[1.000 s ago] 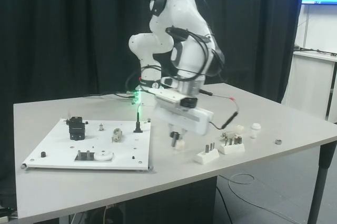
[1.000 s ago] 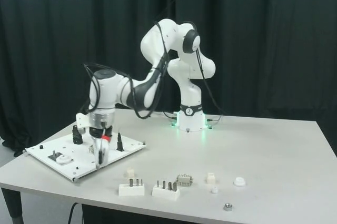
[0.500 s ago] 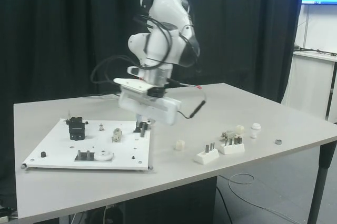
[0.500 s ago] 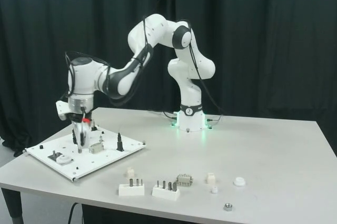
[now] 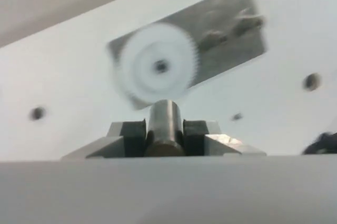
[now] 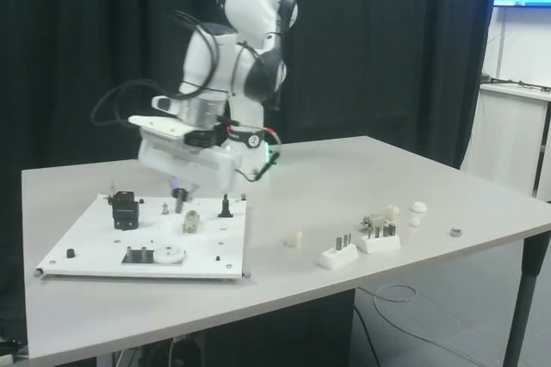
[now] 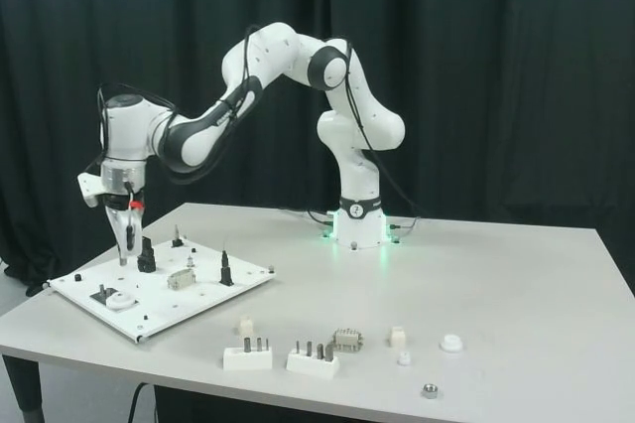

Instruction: Insert round peg 4.

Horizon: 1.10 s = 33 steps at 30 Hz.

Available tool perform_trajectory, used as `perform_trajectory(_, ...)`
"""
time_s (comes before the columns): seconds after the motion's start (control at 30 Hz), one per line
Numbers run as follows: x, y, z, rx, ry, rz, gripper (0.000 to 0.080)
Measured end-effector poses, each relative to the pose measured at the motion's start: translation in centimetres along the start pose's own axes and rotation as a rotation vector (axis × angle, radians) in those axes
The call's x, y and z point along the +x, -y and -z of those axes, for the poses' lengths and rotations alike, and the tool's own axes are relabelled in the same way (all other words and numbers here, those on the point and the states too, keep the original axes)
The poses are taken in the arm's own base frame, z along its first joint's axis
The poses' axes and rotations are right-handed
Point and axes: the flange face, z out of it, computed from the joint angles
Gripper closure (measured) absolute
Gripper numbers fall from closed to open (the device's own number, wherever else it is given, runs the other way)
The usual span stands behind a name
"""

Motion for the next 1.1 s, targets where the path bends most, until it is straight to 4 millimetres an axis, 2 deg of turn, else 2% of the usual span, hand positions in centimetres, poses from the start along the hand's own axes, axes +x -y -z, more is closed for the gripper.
perform_trajectory(0.37, 5.9, -4.2, -1.5, 0.004, 0.027, 0.103, 0.0658)
perform_trajectory(0.57, 8.3, -6.2, -2.5, 0.028, 0.061, 0.157, 0.0658)
perform_trajectory(0.8, 9.9, -7.7, -3.6, 0.054, 0.093, 0.217, 0.0658)
perform_trajectory(1.1, 10.8, -8.7, -5.0, 0.061, 0.108, 0.279, 0.0658)
